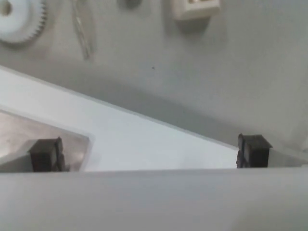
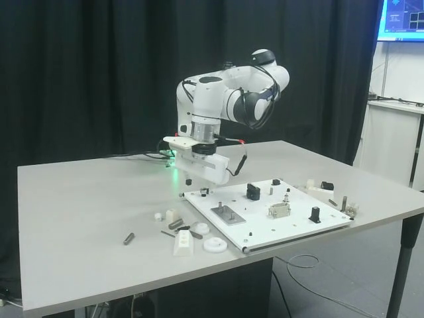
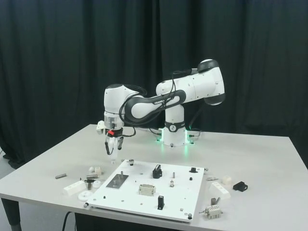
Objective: Remove bolt 4.
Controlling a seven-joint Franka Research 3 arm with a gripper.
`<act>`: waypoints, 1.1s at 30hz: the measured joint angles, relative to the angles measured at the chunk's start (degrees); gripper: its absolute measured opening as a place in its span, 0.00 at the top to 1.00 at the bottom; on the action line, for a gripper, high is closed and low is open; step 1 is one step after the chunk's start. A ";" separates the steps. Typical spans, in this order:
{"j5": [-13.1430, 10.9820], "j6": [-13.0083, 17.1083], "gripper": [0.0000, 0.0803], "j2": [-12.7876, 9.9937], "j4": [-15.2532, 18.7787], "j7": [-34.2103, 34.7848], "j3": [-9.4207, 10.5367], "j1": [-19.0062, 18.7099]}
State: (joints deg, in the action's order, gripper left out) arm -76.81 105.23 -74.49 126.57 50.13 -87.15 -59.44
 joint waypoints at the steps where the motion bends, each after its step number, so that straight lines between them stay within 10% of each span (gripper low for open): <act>1: -0.15 0.11 0.00 0.03 0.44 0.20 0.00 -0.32; 33: -2.16 0.48 0.00 0.89 6.21 9.89 -0.09 -8.53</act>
State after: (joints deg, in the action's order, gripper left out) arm -78.97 105.70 -73.60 132.79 60.02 -87.24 -67.97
